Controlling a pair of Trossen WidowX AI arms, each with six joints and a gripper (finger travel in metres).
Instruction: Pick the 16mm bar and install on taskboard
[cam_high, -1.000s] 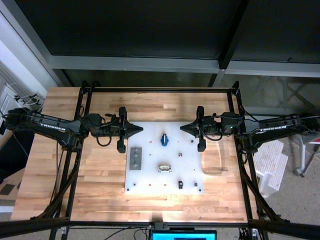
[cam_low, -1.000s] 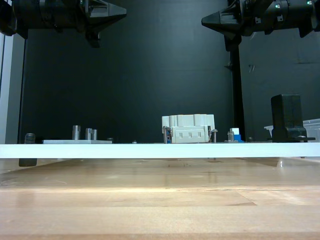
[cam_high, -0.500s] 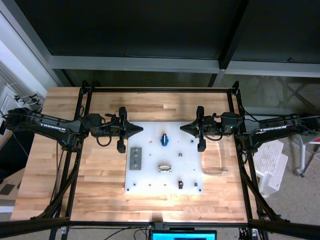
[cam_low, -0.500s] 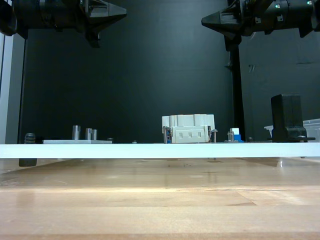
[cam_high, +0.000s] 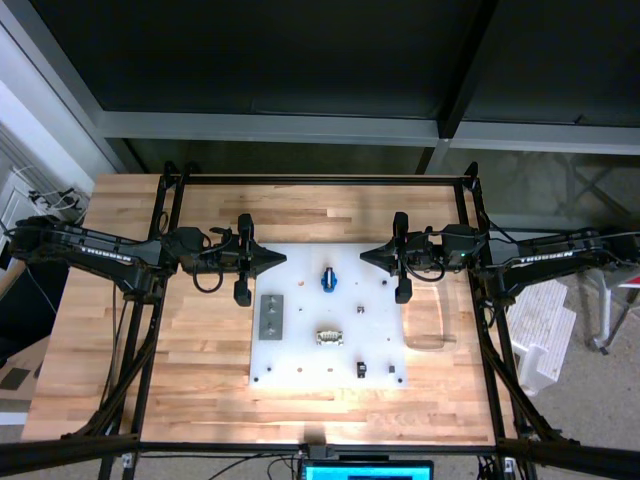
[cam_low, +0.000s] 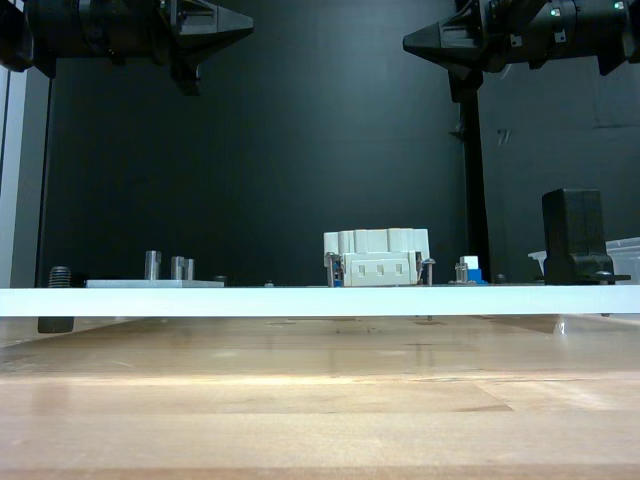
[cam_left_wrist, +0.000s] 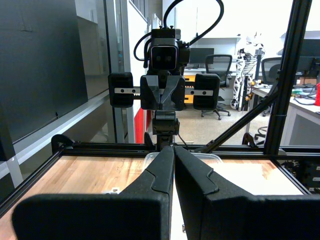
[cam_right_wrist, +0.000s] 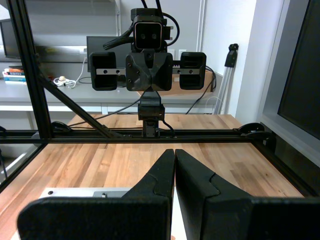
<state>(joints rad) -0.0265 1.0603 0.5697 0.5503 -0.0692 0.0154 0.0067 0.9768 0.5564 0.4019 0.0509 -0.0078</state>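
**Fig. 1. No visible change**

My left gripper (cam_high: 282, 259) and my right gripper (cam_high: 363, 256) hold the same places as before. Both are raised over the far part of the task board (cam_high: 300, 350), jaws pressed together, tips facing. Nothing on the board has shifted. I cannot tell where the 16mm bar is.

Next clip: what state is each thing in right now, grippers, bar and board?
Board: lying flat.
Left gripper: jaws shut, empty, high over the board's far left edge.
Right gripper: jaws shut, empty, high over the board's far right edge.
16mm bar: in neither gripper; cannot tell where it lies.
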